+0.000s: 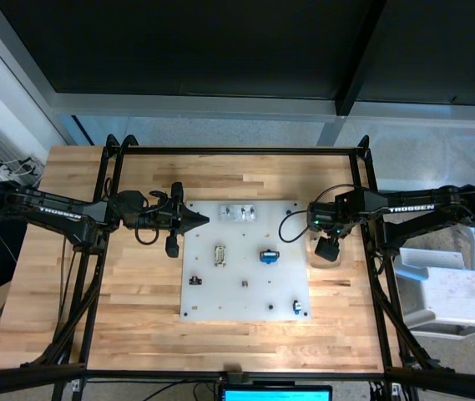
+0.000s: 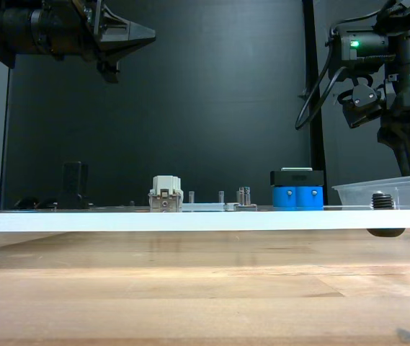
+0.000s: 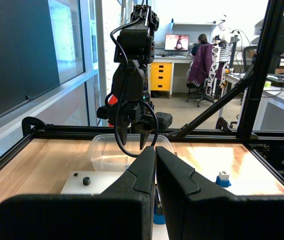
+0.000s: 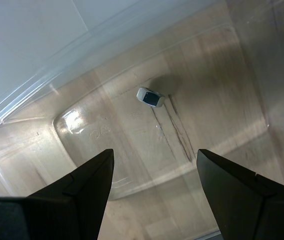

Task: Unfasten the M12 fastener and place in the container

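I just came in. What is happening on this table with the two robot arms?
The right gripper hovers open above the clear container, beside the right edge of the white board. A small silver nut lies on the container's floor, clear of the gripper. In the low view the black stud shows bare ribs, so the nut is off it. The left gripper is shut and empty, raised at the board's left edge. The task looks done.
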